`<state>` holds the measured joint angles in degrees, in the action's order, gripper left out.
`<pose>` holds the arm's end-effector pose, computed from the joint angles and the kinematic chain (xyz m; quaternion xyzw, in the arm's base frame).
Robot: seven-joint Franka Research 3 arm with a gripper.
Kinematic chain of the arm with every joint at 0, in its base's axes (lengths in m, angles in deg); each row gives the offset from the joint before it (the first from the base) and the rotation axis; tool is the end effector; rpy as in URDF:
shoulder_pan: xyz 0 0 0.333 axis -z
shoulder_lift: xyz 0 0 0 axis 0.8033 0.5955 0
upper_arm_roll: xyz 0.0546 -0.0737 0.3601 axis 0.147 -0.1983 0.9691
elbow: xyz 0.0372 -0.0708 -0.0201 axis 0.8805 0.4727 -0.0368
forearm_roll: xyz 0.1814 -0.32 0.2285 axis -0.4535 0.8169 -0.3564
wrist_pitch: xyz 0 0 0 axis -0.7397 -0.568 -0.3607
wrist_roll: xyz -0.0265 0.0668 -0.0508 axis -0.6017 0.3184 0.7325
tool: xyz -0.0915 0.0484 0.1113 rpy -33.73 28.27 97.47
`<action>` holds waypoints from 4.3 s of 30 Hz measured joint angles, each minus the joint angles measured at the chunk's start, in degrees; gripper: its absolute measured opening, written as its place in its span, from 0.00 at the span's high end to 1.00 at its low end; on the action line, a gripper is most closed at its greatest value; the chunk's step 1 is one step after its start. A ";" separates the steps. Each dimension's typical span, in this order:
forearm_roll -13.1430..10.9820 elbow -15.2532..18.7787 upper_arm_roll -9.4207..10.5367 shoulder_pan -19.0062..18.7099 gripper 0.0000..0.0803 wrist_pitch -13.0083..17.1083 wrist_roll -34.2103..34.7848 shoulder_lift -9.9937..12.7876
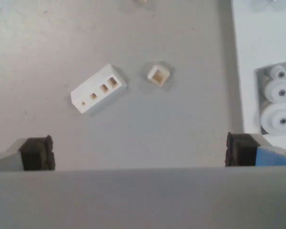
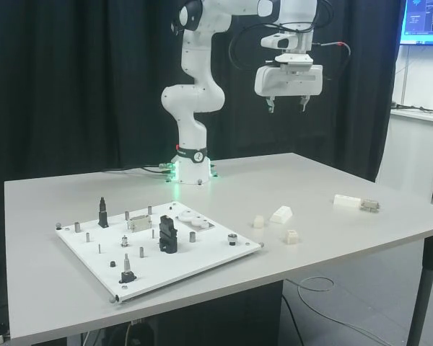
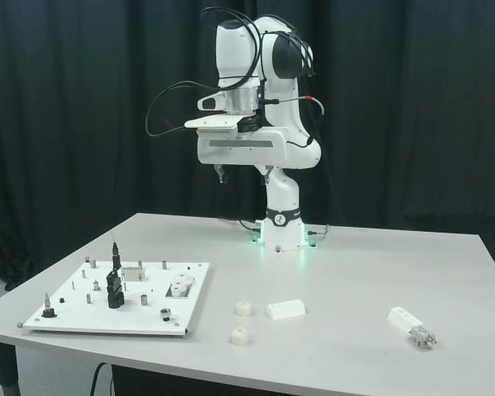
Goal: Pick waterproof.
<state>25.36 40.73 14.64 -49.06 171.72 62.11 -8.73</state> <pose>0.6287 0.0150 0.5356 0.9184 -0.3943 -0.0303 0.0122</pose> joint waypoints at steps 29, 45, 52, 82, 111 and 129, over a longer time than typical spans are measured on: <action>-2.55 0.00 0.46 -2.56 0.00 1.71 -12.56 0.81; -4.94 -0.49 0.90 -9.82 0.00 9.24 -12.64 3.74; -4.93 -2.16 1.11 -13.66 0.00 10.33 -12.60 6.44; 0.19 -7.41 1.06 -26.74 0.00 11.62 -6.02 17.54; 0.23 -7.41 -3.68 -36.12 0.00 23.01 -8.61 29.20; -0.50 -7.47 -8.07 -41.80 0.00 28.32 -7.75 33.24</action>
<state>24.86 33.26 6.58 -90.85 200.04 54.36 24.50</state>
